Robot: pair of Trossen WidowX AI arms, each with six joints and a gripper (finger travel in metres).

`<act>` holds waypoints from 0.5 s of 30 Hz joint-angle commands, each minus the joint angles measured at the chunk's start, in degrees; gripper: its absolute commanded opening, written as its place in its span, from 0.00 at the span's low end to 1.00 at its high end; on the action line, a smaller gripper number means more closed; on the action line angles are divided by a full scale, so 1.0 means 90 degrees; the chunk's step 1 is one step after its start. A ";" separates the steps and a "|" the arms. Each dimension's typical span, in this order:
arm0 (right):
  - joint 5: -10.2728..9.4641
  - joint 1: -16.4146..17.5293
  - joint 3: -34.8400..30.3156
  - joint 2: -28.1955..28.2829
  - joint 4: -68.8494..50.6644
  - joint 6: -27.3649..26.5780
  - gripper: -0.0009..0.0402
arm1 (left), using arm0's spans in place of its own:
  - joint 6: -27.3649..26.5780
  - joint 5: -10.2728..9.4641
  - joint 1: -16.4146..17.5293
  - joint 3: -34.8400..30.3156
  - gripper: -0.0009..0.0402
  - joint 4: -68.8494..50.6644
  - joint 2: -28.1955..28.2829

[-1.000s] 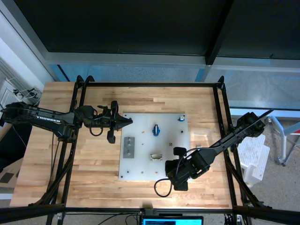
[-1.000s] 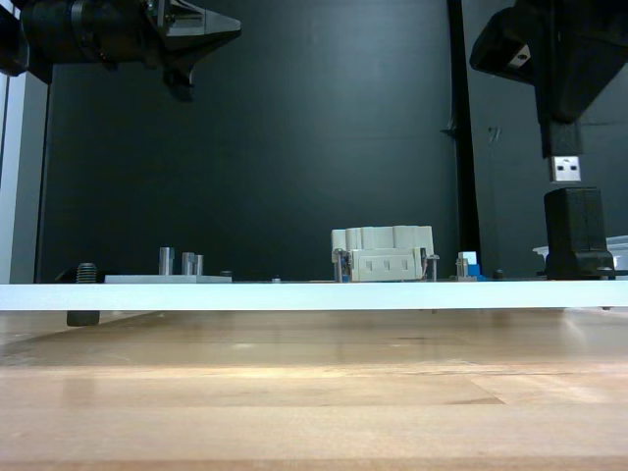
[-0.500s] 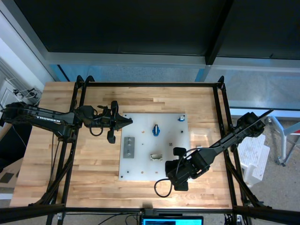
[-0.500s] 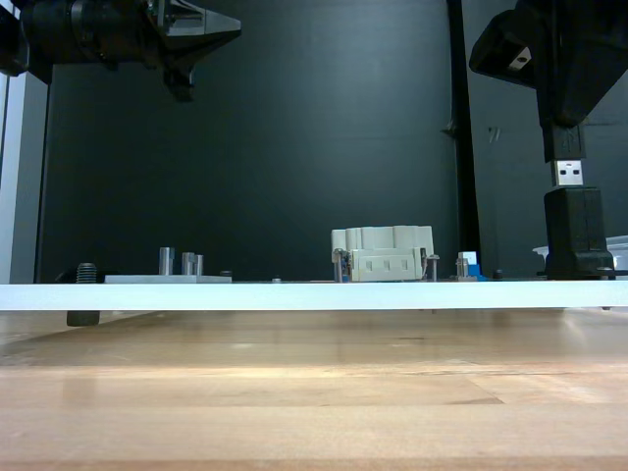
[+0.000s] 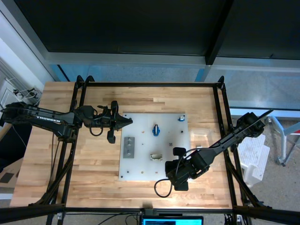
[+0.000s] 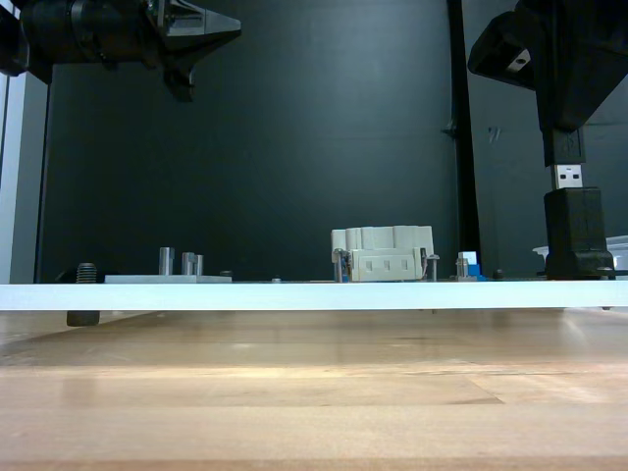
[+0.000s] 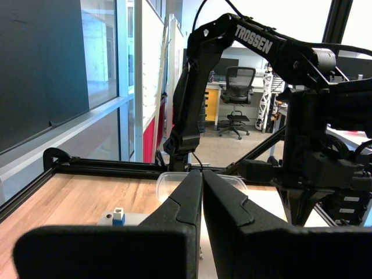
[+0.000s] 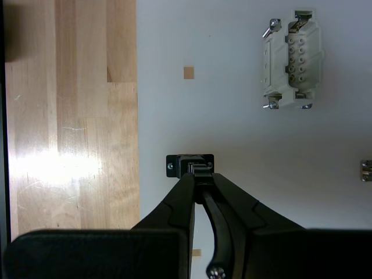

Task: Pick the USB connector and install on taskboard

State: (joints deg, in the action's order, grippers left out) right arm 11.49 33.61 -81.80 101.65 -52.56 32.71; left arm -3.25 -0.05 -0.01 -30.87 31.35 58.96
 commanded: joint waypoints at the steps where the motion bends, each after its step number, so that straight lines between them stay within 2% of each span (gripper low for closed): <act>1: -0.0017 0.0002 0.0005 0.0005 0.0002 -0.0005 0.02 | 0.0002 0.0002 0.0000 -0.0002 0.02 0.0000 0.0000; 15: -0.0015 0.0005 0.0002 0.0005 0.0053 -0.0046 0.02 | 0.0002 0.0002 0.0002 0.0000 0.02 0.0002 0.0000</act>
State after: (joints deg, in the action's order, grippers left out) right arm 11.35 33.63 -81.76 101.65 -52.12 32.25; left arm -3.25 -0.05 -0.01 -30.87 31.35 58.96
